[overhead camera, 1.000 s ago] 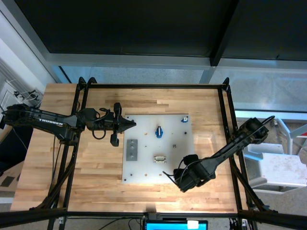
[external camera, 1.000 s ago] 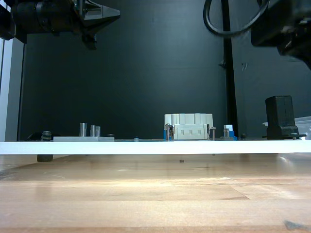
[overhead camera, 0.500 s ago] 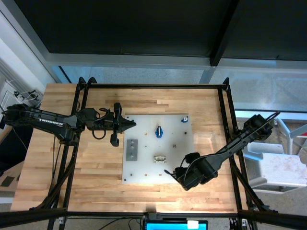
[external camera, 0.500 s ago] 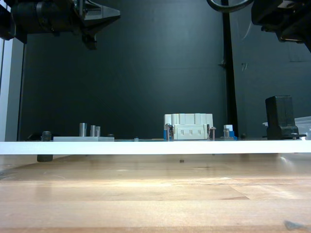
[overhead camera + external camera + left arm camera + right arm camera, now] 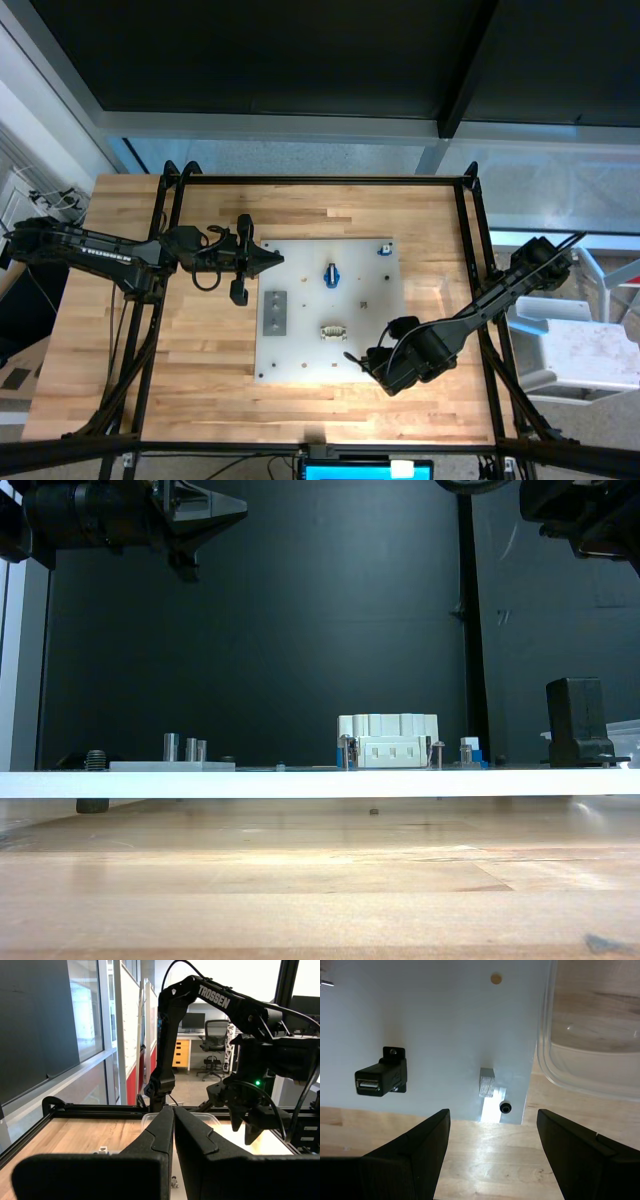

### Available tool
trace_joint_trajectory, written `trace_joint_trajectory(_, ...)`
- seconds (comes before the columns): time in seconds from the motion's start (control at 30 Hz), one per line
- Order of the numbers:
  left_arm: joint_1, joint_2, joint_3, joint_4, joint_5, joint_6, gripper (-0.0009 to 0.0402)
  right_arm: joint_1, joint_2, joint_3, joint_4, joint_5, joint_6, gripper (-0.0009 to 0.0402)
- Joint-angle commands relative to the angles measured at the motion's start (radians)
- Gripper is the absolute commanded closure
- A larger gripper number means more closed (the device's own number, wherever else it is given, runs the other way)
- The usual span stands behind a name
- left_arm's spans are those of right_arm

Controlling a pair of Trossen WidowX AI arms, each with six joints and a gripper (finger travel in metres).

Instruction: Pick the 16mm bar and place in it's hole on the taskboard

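A short silver bar [image 5: 487,1082], the likely 16mm bar, sits on the white taskboard [image 5: 445,1020] close to its edge, beside a small black hole [image 5: 505,1107]. I cannot tell whether it is seated or loose. My right gripper [image 5: 492,1112] hangs open above it with nothing between its fingers; from above, the right gripper [image 5: 365,362] is over the board's near right corner and hides the bar. My left gripper [image 5: 275,258] is shut and empty, held high over the far left edge of the taskboard [image 5: 300,270]. Its shut tips show in the left wrist view [image 5: 173,1108].
A grey block [image 5: 273,312] with short metal pegs [image 5: 185,748] sits on the board's left side. A white connector [image 5: 388,740], a blue part [image 5: 331,274] and a black USB socket [image 5: 380,1077] are also mounted. A clear plastic tub [image 5: 590,1060] lies beside the board.
The right arm has lifted: its gripper body has risen towards the top of the low view and shifted slightly in the high view. The left arm has not moved.
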Motion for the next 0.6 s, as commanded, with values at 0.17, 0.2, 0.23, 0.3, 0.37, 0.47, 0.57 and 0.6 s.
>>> trace_joint_trajectory(0.17, 0.000, 0.000, 0.000, 0.000, 0.000, 0.000, 0.0393, 0.001, 0.000, 0.000, 0.002, 0.000, 0.000, 0.0150)
trace_joint_trajectory(0.2, 0.000, 0.000, 0.000, 0.000, 0.000, 0.000, 0.0393, 0.001, 0.000, 0.000, 0.002, 0.000, 0.000, 0.0150)
trace_joint_trajectory(0.23, 0.000, 0.000, 0.000, 0.000, 0.000, 0.000, 0.0393, 0.001, 0.000, 0.000, 0.003, 0.000, 0.000, 0.0150)
trace_joint_trajectory(0.3, 0.000, 0.000, 0.000, 0.000, 0.000, 0.000, 0.0393, 0.001, 0.000, 0.000, 0.005, 0.000, 0.000, 0.0150)
trace_joint_trajectory(0.37, 0.000, 0.000, 0.000, 0.000, 0.000, 0.000, 0.0393, 0.000, 0.000, 0.000, 0.010, 0.000, 0.000, 0.0150)
trace_joint_trajectory(0.47, 0.000, 0.000, 0.000, 0.000, 0.000, 0.000, 0.0393, 0.000, 0.000, 0.000, 0.024, 0.000, 0.000, 0.0150)
trace_joint_trajectory(0.57, 0.000, 0.000, 0.000, 0.000, 0.000, 0.000, 0.0393, 0.000, 0.000, 0.000, 0.027, 0.000, 0.000, 0.0150)
trace_joint_trajectory(0.6, 0.000, 0.000, 0.000, 0.000, 0.000, 0.000, 0.0393, 0.000, 0.000, 0.000, 0.027, 0.000, 0.000, 0.0150)
